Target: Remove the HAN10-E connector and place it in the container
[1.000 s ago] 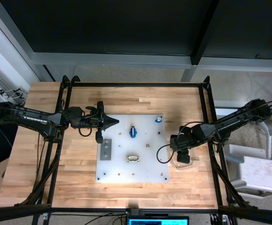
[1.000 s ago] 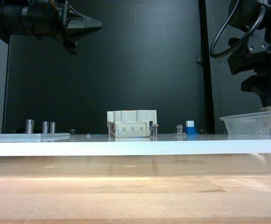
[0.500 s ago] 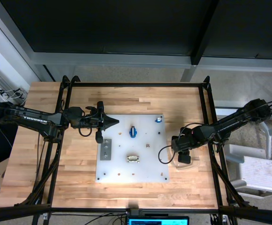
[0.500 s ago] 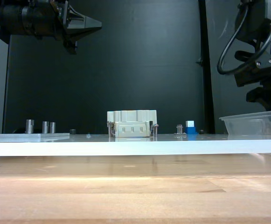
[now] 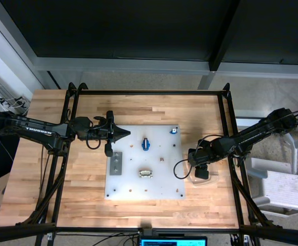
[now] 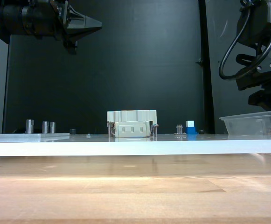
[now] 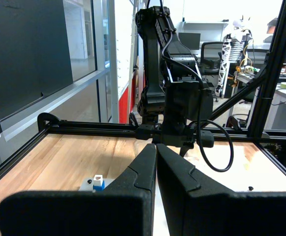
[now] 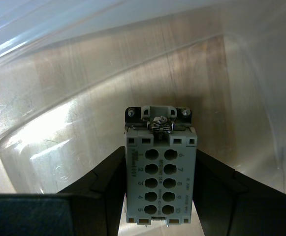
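The right gripper (image 5: 202, 173) clamps the HAN10-E connector (image 8: 160, 169) between its 2 fingers, over the floor of the container (image 6: 254, 124) at the table's right. The left gripper (image 5: 124, 134), closed, hovers above the white board (image 5: 159, 187), at its far left.

Bright, even overhead light; glare whitens the container (image 8: 44, 147); the table (image 6: 135, 191) blurs nearest the low view.

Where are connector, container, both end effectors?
HAN10-E connector (image 8: 160, 172): right wrist view, pin face.
container (image 6: 254, 123): low view, side wall.
left end effector (image 5: 127, 134): high view, fingertips, over board (image 5: 161, 189).
right end effector (image 5: 202, 173): high view, tip, over container.
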You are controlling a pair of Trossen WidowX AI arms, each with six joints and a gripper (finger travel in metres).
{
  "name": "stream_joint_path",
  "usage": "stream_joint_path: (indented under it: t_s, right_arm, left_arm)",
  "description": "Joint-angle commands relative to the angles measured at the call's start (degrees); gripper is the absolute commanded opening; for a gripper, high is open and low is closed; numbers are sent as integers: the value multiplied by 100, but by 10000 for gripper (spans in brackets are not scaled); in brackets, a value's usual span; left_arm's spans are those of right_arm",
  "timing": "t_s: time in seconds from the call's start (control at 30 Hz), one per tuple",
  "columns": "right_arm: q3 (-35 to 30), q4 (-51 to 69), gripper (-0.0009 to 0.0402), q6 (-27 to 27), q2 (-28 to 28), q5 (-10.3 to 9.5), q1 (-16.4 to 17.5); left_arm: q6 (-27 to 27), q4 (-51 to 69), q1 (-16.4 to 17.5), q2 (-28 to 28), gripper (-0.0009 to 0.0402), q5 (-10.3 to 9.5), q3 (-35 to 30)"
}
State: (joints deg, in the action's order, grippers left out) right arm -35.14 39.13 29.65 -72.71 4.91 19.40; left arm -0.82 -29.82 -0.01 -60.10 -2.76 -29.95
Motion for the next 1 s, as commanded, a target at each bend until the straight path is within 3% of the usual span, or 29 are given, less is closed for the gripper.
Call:
stream_joint_path:
  t_s: [0.03, 0.23, 0.43, 1.0]
  right_arm:
    - [-2, -15, 137, 4, -4, -20, 2]
    - [-15, -20, 202, 15, -4, -31, 9]
    - [-146, 55, 241, -24, -4, -39, 11]
    - [-1215, 1521, 230, -55, 72, -42, 11]
  left_arm:
    - [2, -2, 2, 0, 0, 0, 0]
    - [2, -2, 2, 0, 0, 0, 0]
    - [2, -2, 0, 0, 0, 0, 0]
    - [2, -2, 2, 0, 0, 0, 0]
